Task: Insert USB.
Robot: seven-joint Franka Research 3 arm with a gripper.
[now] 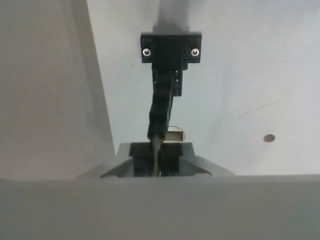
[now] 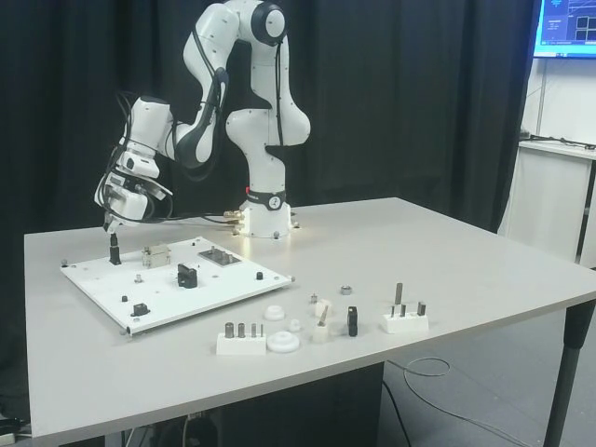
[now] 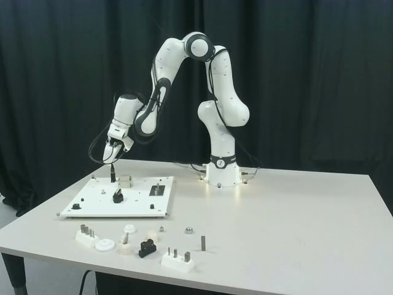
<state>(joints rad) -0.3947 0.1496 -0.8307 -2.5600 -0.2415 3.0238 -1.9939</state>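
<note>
A black curtain hangs behind the grey worktop, where the white arm is bolted at the far side. In the first room view, a white board lies flat on the worktop in front of the arm's base. The arm bends down over the board's far corner, and its fingers hang just above a small black socket post standing there. Also on the board are a black block and a grey plate. Beyond the board's near edge, on the bare worktop, sit white holders with grey pins and small loose parts.

The second room view shows the same board, with the fingers directly above the post at the board's far corner.

In the wrist view, the fingers are pinched close together on a thin black USB plug. It reaches toward a black socket mount screwed to the white board. Whether the plug touches the mount I cannot tell
</note>
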